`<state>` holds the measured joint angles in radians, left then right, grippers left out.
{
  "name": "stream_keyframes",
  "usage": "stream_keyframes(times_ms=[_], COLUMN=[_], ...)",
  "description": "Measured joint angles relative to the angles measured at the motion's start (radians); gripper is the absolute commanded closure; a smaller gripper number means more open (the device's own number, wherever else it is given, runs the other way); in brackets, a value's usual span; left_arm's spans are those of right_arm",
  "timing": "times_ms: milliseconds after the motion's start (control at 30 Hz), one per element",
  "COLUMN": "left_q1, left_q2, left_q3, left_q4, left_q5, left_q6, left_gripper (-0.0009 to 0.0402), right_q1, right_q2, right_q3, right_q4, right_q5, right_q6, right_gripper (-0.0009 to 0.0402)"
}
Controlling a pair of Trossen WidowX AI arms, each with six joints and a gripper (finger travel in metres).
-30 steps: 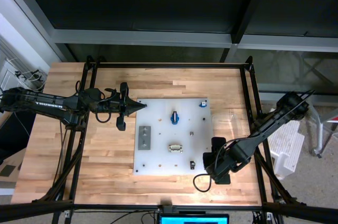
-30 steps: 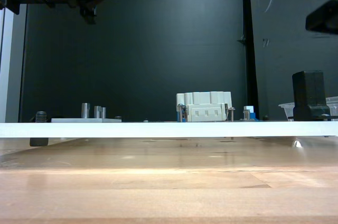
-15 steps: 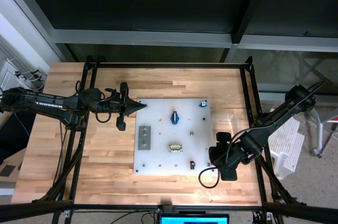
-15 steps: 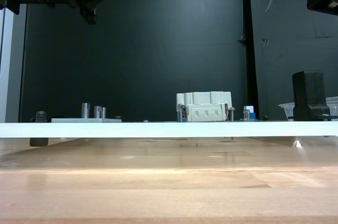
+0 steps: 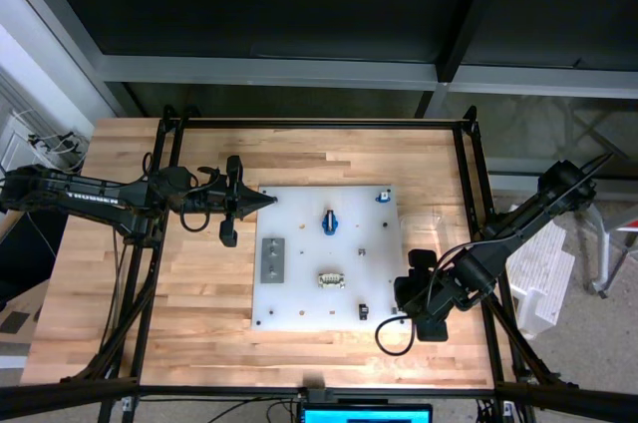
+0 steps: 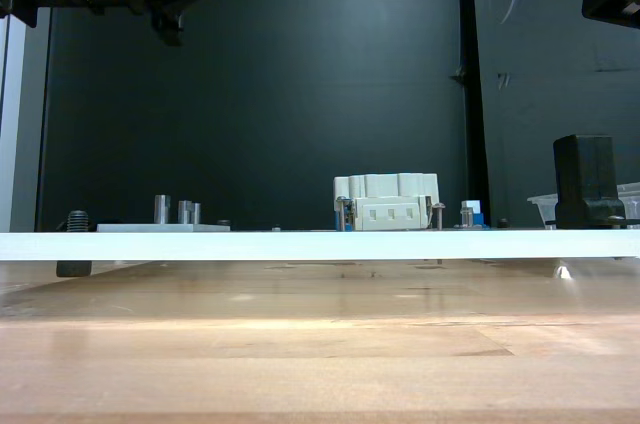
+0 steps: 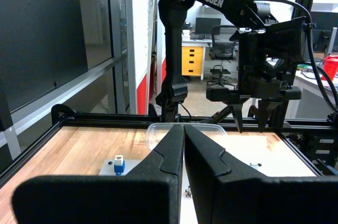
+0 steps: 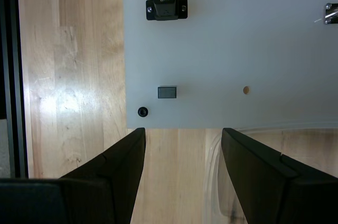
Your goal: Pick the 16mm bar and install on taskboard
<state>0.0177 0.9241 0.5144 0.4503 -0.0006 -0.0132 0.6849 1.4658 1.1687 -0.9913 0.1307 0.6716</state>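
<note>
Hovering with the right hand [image 8: 182, 131] spread open and empty over the taskboard [image 8: 237, 49] edge, clear tray [image 8: 210, 171] just beneath, probably readying a pick. Holding the left hand [image 7: 184, 142] clenched on nothing, raised off the opposite edge. Cannot spot the 16mm bar, so no telling its long axis.

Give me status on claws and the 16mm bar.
Left claw shut, empty, high near taskboard far-left corner. Right claw open, empty, beside taskboard near-right corner. 16mm bar: cannot tell where.
</note>
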Motion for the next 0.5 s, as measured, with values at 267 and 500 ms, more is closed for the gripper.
stream_keyframes(times_ms=[267,500], left_q1=[0.0,0.0], left_q2=[0.0,0.0], left_q3=[0.0,0.0], left_q4=[0.0,0.0], left_q5=[0.0,0.0], left_q6=[0.0,0.0], left_gripper=[0.0393,0.0393], right_q1=[-0.042,-0.128], right_q2=[-0.059,-0.137], right_q3=[0.0,-0.001], right_q4=[0.119,0.187], right_q5=[0.064,0.156], right_q6=[-0.076,-0.198], right_gripper=[0.0287,0.0384])
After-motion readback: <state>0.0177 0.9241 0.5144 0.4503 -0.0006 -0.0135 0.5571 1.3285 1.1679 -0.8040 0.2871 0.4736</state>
